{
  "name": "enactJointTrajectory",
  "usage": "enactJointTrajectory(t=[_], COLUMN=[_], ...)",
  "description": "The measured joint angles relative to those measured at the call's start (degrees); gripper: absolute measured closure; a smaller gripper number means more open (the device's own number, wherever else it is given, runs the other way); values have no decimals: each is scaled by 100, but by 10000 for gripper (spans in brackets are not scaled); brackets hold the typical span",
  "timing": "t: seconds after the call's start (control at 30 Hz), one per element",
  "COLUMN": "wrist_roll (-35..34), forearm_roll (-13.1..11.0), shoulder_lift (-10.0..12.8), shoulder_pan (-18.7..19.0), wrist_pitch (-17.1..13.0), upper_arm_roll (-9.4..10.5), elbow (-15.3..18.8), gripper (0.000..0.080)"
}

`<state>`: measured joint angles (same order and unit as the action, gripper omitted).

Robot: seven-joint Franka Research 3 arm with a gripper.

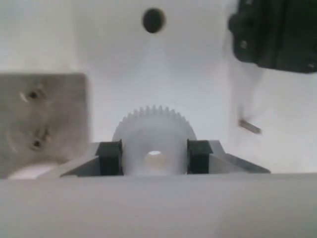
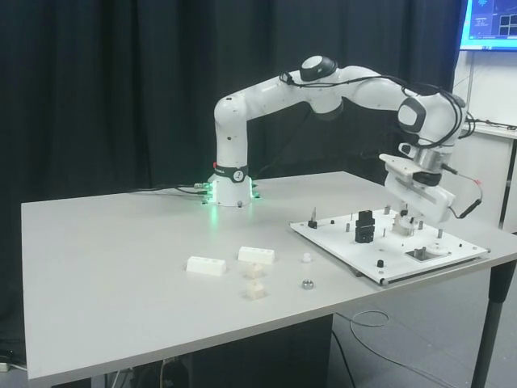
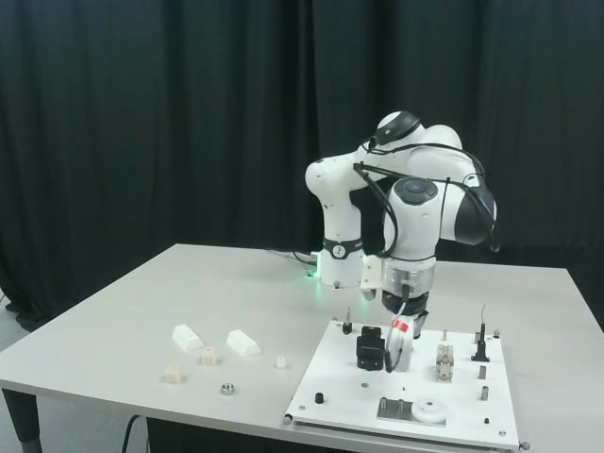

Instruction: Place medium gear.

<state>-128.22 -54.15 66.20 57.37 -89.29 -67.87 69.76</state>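
In the wrist view the medium gear [image 1: 154, 141], white and toothed with a round centre hole, sits between my two black finger pads [image 1: 110, 157]. My gripper [image 1: 154, 158] is shut on it, holding it just above the white assembly board [image 1: 193, 79]. From the room, the gripper [image 2: 408, 220] hangs low over the board's [image 2: 380, 267] far side, right of a black block [image 2: 365, 228]. The second room view shows the gripper [image 3: 400, 344] beside that block [image 3: 369, 349]. The gear is hidden there.
A grey metal plate [image 1: 44, 119] with two screws, a thin peg [image 1: 250, 126] and a dark hole [image 1: 153, 21] lie near the gear. Another white gear [image 3: 431, 411] rests at the board's front. White blocks [image 2: 205, 265] and small parts [image 2: 255, 287] lie on the grey table [image 2: 113, 242].
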Motion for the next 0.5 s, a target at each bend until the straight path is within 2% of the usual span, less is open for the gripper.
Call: enactJointTrajectory(t=[0.27, 0.5], wrist_roll=[-12, -6], forearm_roll=[0, -1], shoulder_lift=[0, 1], shoulder_pan=[313, 660], wrist_pitch=[347, 452], upper_arm_roll=[-233, -411], elbow=[175, 520], gripper=[529, 529])
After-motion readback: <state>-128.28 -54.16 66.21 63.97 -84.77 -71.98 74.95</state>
